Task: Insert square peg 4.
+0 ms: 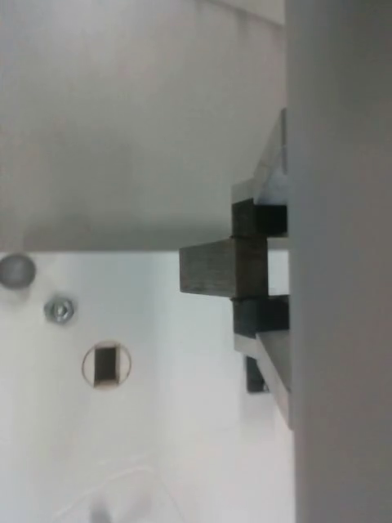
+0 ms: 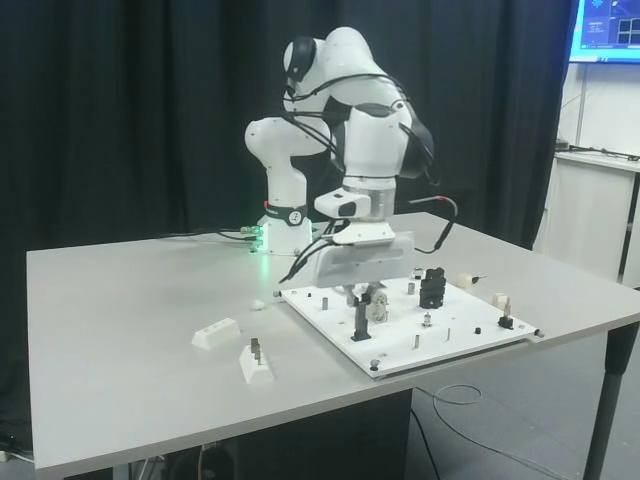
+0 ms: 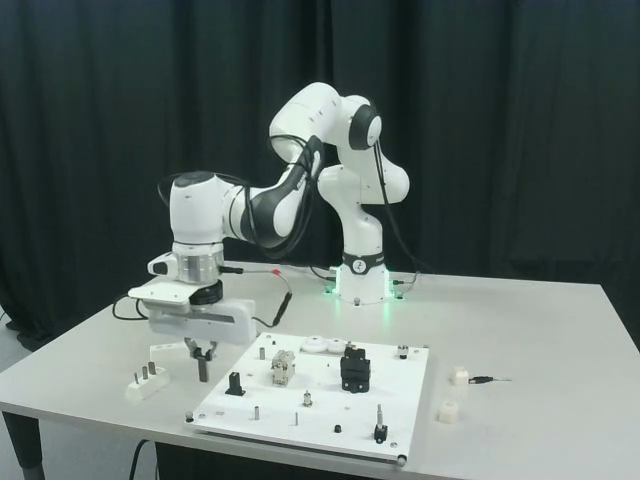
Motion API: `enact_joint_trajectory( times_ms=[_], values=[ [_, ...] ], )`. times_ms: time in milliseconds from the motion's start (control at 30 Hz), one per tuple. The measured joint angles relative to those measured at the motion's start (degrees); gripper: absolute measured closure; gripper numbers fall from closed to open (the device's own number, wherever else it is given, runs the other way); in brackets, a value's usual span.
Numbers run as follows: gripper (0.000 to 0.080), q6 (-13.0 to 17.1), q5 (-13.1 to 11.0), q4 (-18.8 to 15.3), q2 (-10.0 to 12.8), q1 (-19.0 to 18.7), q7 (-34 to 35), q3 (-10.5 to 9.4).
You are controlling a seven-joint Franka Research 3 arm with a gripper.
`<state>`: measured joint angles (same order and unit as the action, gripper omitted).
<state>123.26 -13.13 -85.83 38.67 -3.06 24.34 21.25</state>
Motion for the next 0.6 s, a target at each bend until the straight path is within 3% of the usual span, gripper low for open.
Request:
enact_joint_trajectory(
  times_ms=[600],
  values=[
    [0.0654,0.7,0.0,0.0,0.6,-1.3,5.4,-1.40]
  ],
)
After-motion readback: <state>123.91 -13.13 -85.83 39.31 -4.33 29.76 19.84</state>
